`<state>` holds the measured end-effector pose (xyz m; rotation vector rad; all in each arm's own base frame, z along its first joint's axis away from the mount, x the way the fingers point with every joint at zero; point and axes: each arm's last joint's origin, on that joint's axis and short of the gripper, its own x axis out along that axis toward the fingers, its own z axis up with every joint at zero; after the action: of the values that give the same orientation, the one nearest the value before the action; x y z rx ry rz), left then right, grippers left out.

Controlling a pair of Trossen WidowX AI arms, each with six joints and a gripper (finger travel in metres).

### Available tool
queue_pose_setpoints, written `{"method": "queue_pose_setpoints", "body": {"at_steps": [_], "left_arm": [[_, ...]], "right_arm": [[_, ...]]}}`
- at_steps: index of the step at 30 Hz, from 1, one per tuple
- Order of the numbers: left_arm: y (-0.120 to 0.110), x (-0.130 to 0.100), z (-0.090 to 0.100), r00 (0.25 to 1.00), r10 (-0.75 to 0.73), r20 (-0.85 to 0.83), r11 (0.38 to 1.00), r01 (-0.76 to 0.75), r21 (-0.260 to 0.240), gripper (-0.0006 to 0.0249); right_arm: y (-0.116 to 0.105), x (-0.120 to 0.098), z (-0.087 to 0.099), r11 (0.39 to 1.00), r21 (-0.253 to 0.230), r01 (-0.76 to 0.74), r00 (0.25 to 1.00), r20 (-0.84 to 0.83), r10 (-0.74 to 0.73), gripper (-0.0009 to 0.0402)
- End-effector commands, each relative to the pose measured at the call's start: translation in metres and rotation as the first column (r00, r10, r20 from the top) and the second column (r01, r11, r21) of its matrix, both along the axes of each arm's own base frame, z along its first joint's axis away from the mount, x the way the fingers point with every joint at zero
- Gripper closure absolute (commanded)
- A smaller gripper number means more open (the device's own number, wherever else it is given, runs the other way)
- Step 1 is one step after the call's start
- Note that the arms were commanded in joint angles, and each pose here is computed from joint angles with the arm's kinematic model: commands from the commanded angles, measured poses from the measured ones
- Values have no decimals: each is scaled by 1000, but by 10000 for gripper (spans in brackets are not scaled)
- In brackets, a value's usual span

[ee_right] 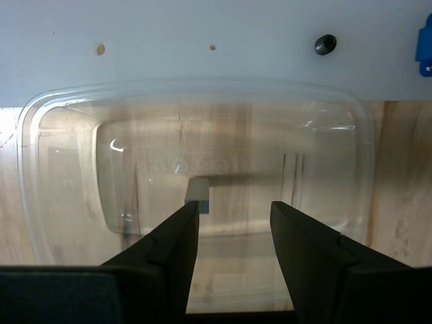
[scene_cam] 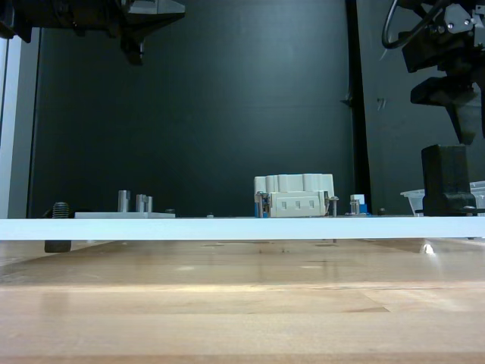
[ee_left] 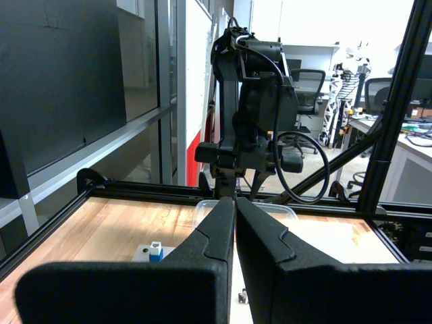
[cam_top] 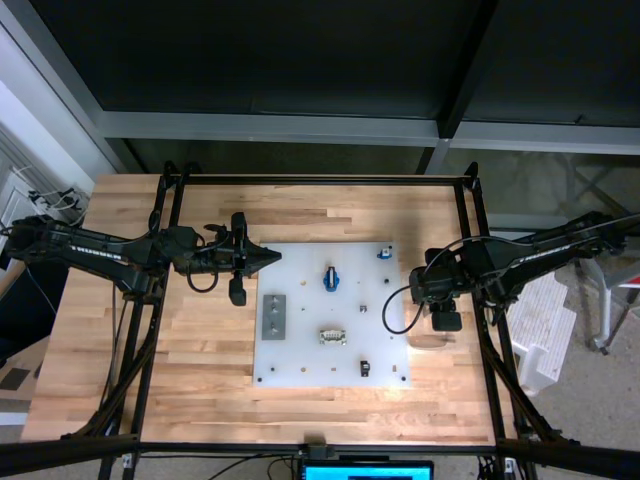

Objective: Pick the 16mm bar and install on taskboard

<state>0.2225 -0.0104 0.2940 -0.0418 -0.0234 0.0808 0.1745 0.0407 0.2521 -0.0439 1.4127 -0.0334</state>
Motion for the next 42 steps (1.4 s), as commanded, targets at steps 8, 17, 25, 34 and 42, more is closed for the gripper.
{"method": "queue_pose_setpoints", "body": {"at_steps": [8, 17, 25, 34, 42], "left_arm": [[0, 0, 0, 1000, 0, 0, 1000, 0, 0, 242], [0, 0, 0, 1000, 0, 0, 1000, 0, 0, 242], [0, 0, 0, 1000, 0, 0, 1000, 0, 0, 242], [0, 0, 0, 1000, 0, 0, 1000, 0, 0, 242], [0, 0, 0, 1000, 0, 0, 1000, 0, 0, 242]], "right_arm": [[3, -1, -14, 1000, 5, 16, 1000, -2, -16, 210], [4, -1, -24, 1000, 11, 26, 1000, 11, -26, 205], [6, 3, -26, 1000, 13, 23, 1000, 20, -23, 205], [7, 5, -30, 1000, 8, 21, 1000, 5, -21, 205], [9, 12, -37, 1000, 3, 19, 1000, -15, -19, 205]]}}
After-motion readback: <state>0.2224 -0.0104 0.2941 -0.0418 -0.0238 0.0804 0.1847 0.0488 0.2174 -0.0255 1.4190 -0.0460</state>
